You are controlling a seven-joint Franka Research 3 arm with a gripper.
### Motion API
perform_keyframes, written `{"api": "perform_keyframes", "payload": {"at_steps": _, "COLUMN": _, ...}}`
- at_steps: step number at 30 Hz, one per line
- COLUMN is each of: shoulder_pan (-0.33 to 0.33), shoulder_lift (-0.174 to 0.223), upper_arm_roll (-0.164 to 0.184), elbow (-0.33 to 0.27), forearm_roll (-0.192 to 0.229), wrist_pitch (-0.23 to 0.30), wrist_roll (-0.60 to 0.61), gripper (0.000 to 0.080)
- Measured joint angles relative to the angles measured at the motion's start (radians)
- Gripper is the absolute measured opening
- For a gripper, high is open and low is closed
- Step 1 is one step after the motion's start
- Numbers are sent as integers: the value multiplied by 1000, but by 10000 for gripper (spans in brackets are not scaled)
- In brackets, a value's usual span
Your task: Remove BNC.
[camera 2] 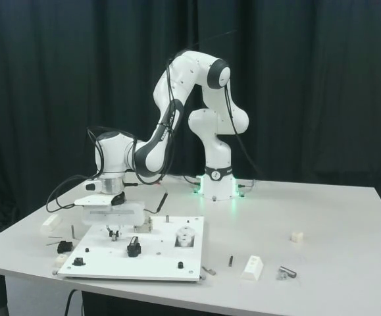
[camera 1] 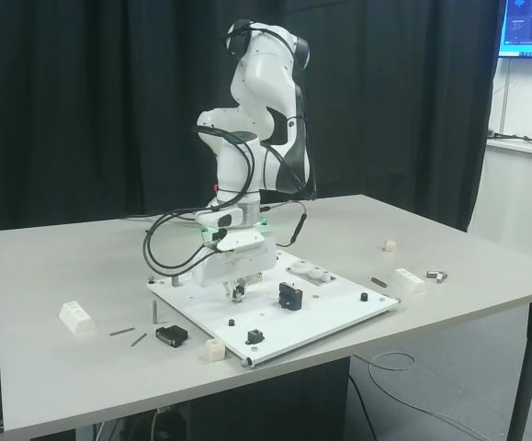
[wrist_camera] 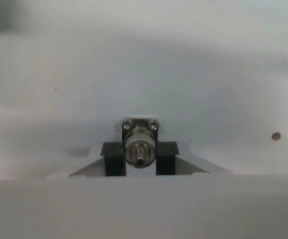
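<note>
The wrist view showed the metal BNC connector (wrist_camera: 140,147), a short grey cylinder with a centre pin, seated in a black U-shaped bracket (wrist_camera: 139,158) on the flat white assembly board (wrist_camera: 183,89); two small screws sat just above the connector on its mounting flange. Whether the fingers of the pincer (camera 1: 238,291) were spread or closed could not be told from any view, since its tips were not clearly visible.

In the first room view the white seven-joint robot arm (camera 1: 261,110) was bent down over the board (camera 1: 330,317), which lay on the grey surface (camera 1: 82,266), with the pincer low over the board's rear half. A black block-shaped fixture (camera 1: 289,297) stood on the board near the pincer, and a small black plug (camera 1: 171,335) lay on the surface just off the board's edge. A white wedge-shaped block (camera 1: 77,317) rested well apart from the board, near that same side.

In the second room view the pincer (camera 2: 114,232) hung just above the board (camera 2: 157,263), beside a white round part (camera 2: 186,236) set in the board. Green light glowed at the arm's base (camera 2: 216,187).
</note>
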Motion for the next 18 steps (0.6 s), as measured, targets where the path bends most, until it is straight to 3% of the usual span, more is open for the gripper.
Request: {"api": "perform_keyframes", "payload": {"at_steps": 18, "shoulder_pan": -2, "shoulder_lift": 1, "upper_arm_roll": 0, "elbow": 1, "forearm_roll": 0, "wrist_pitch": 4, "wrist_roll": -288, "gripper": 123}}
